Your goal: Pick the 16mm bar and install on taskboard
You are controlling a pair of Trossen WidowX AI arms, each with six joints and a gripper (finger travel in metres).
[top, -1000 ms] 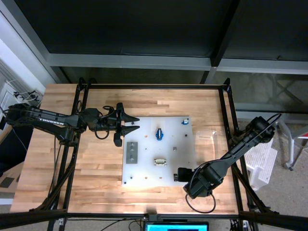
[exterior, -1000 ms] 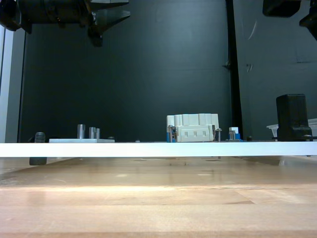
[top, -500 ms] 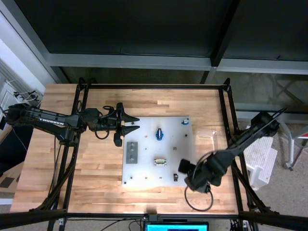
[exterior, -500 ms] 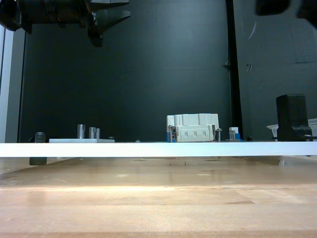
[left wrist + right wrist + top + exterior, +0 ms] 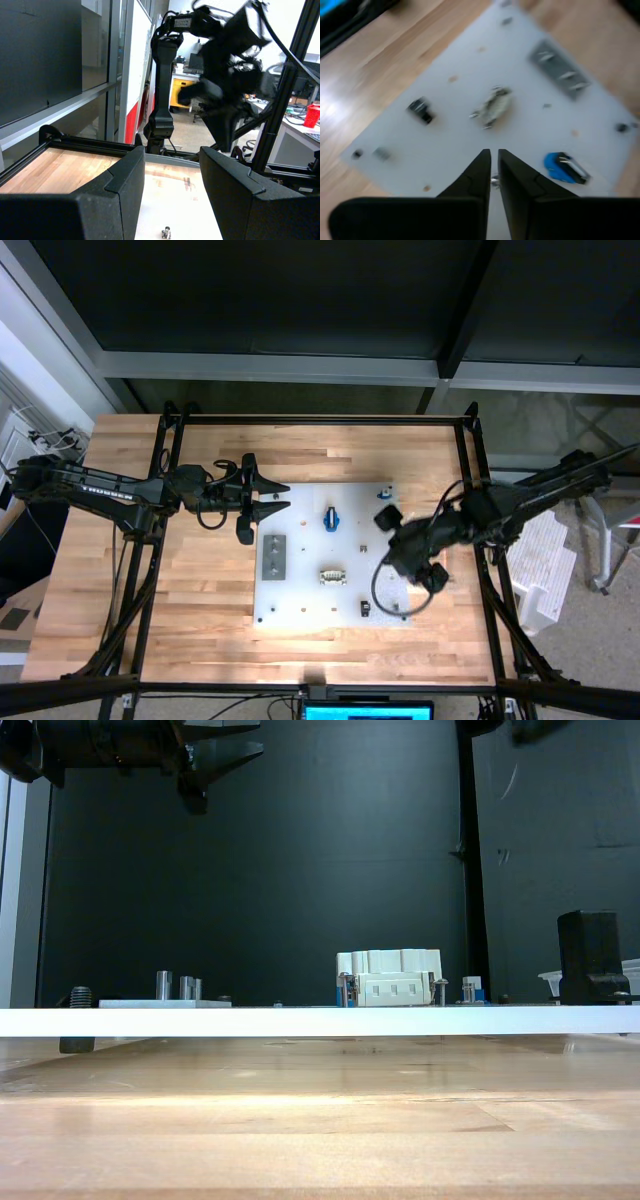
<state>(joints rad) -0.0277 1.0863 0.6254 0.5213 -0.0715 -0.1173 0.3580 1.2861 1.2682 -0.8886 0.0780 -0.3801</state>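
Left gripper: fingers wide apart, hovering at the taskboard's far-left edge, parked out of the way, we judge | right gripper: fingers nearly together on nothing, high over the board's right side | 16mm bar: in neither gripper; perhaps among the pegs in the grey block, we cannot tell.
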